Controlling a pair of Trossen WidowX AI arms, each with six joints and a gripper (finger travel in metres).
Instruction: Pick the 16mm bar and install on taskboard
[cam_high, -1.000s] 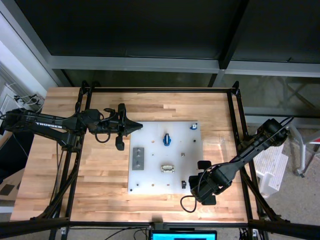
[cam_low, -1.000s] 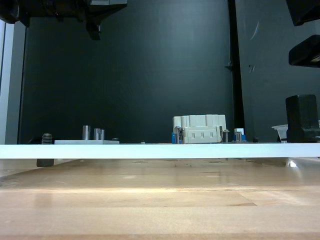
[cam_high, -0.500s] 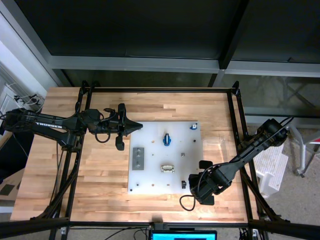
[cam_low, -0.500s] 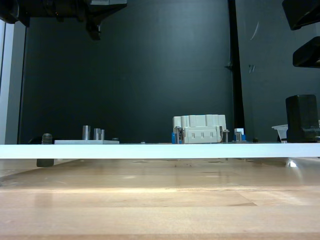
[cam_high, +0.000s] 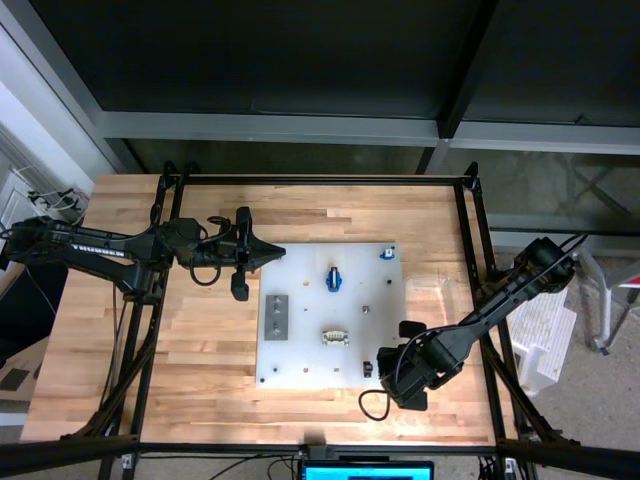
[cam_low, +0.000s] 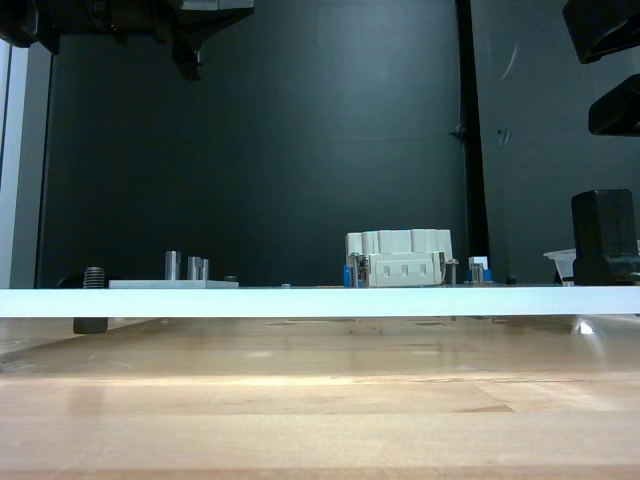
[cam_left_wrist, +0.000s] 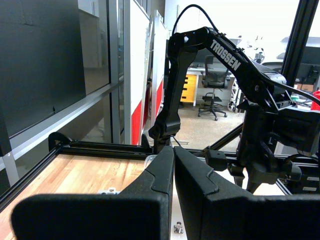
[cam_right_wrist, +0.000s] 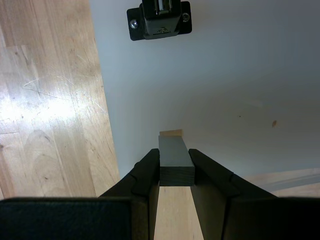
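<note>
Overhead light glares off the table (cam_right_wrist: 50, 100) against a dark backdrop.

My arms are matte black, the right arm (cam_left_wrist: 176, 80) lettered TROSSEN in white. The left gripper (cam_left_wrist: 173, 150) and right gripper (cam_right_wrist: 175, 162) carry tapered black fingers (cam_right_wrist: 147, 172).

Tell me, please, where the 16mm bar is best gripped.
Across the flat parallel sides, from above, as the right gripper holds the 16mm bar over the taskboard's near right corner. The left gripper, shut, hovers at its far left corner.
</note>
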